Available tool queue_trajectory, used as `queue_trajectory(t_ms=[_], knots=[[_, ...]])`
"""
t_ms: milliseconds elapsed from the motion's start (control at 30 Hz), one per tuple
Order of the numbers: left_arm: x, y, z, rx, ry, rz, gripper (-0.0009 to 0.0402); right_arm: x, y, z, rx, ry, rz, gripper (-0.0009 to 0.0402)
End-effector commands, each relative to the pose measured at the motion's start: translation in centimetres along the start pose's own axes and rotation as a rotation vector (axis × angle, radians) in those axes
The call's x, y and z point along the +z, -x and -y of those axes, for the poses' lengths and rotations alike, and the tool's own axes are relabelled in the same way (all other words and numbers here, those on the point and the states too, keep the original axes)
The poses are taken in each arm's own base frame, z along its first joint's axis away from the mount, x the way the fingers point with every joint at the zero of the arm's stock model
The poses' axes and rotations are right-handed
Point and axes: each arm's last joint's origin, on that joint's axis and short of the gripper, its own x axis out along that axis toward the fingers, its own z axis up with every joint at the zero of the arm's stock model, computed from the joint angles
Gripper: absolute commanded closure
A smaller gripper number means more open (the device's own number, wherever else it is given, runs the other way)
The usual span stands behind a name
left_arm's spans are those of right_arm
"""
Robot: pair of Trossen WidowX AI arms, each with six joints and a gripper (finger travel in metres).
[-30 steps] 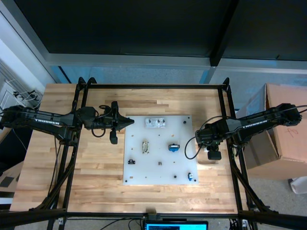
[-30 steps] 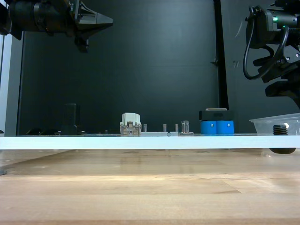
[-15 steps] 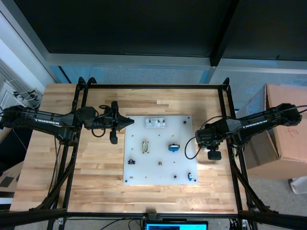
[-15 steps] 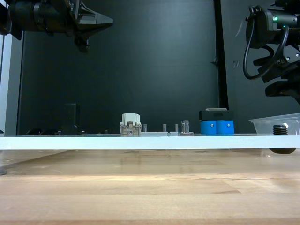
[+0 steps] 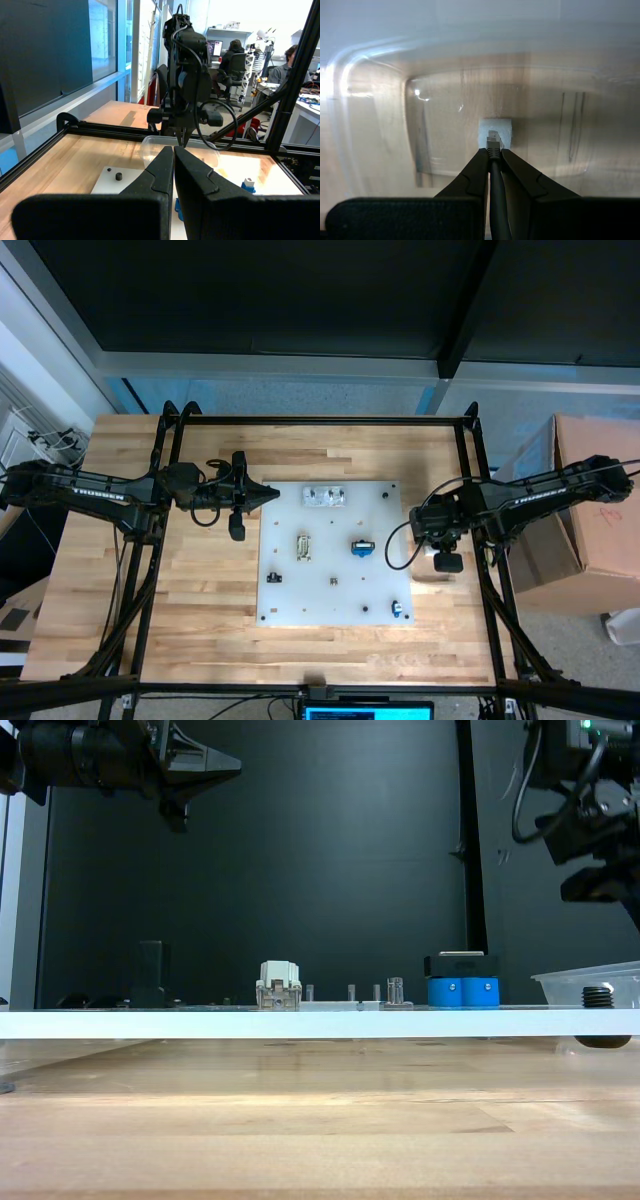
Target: Pick the RJ45 connector and install on the taskboard
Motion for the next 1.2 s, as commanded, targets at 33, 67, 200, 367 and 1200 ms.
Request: queue_trajectory(t_ms=[33, 67, 200, 367, 1200], knots=[[0.0, 0.0, 0.0, 0.0, 0.0, 0.0, 0.0393, 0.4, 1.3, -0.7, 0.009, -0.019, 0.022, 0.0393], [0.0, 0.0, 0.0, 0.0, 0.0, 0.0, 0.0393, 0.5, 1.7, -1.1, 0.013, -0.023, 0.028, 0.0393], [0.0, 0.0, 0.0, 0.0, 0.0, 0.0, 0.0393, 0.9, 2.9, -2.2, 0.029, -0.03, 0.051, 0.0393], [0.0, 0.0, 0.0, 0.0, 0.0, 0.0, 0.0393, 1.7, 3.6, -3.8, 0.024, -0.007, 0.066, 0.0393], [0.0, 0.0, 0.0, 0.0, 0.0, 0.0, 0.0393, 8.3, 3.8, -12.9, -0.004, 0.152, 0.06, 0.0393]])
